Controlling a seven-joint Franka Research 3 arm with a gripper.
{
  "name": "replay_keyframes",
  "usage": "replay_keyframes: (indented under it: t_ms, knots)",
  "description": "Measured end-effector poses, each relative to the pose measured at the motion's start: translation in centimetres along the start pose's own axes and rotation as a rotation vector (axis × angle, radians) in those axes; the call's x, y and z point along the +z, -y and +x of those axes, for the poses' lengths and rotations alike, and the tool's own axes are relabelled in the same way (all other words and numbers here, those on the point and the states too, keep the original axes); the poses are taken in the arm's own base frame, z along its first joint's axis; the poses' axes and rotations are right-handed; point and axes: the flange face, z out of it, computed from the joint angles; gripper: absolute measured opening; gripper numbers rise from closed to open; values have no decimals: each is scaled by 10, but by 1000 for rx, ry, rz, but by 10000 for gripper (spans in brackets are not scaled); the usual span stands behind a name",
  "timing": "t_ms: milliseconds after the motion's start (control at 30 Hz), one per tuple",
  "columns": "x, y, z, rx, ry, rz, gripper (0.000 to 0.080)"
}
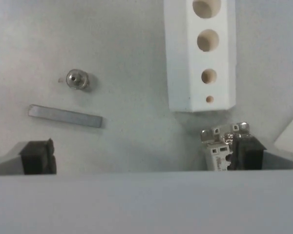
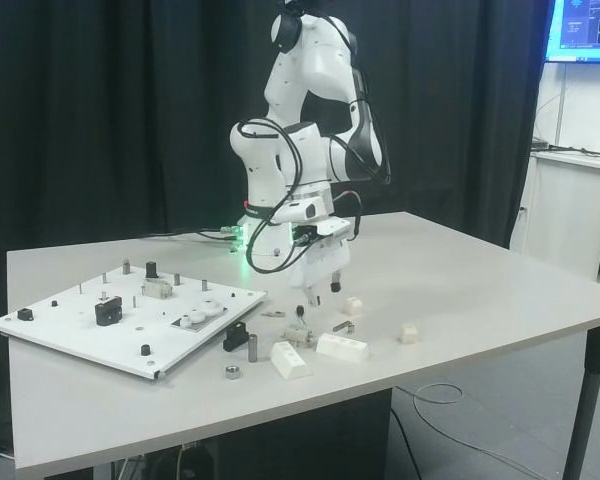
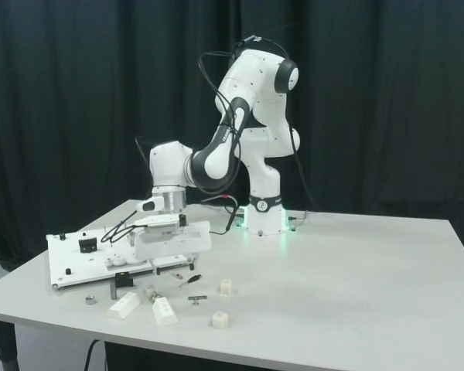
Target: Remove round peg 1.
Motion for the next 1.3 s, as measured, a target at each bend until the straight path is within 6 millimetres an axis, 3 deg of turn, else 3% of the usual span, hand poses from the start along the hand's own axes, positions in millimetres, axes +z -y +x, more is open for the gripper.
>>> replay_keyframes:
  t_ms: [333, 600, 967, 1300]
  knots:
    - [-5, -8, 2, -10, -7, -27, 800]
    - [-20, -39, 3, -12, -16, -89, 800]
    - [-53, -113, -10, 15, 2, -210, 800]
    - [-85, -197, -38, 26, 39, -306, 800]
